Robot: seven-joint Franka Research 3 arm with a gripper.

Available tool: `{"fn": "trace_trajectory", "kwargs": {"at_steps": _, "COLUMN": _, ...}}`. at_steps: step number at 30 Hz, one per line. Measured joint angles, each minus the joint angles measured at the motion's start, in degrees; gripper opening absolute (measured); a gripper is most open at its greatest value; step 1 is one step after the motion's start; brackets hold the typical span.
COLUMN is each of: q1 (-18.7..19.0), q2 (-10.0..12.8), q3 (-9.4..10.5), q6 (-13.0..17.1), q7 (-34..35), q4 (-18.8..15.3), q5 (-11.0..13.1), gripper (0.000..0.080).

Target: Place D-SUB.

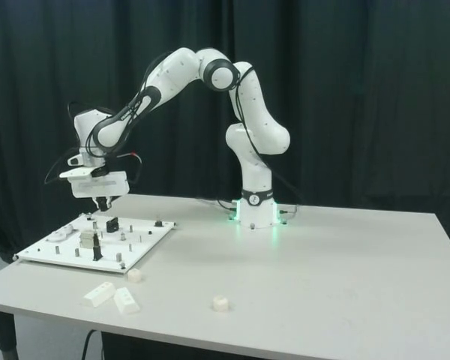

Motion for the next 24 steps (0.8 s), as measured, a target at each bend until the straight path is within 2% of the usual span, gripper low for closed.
{"fn": "trace_trajectory", "kwargs": {"at_steps": 7, "q1": 0.07, "q2": -0.32, "q3": -0.11, "q6": -1.04, "q7": 0.71, "q4": 0.57, "q5": -0.33, "gripper": 0.0154}}
{"fn": "trace_trajectory", "kwargs": {"at_steps": 24, "q1": 0.44, "q2": -0.60, "q3": -0.11, "q6": -1.24, "q7": 1.81, "q4": 0.65, "q5": -1.08, "gripper": 0.0154}}
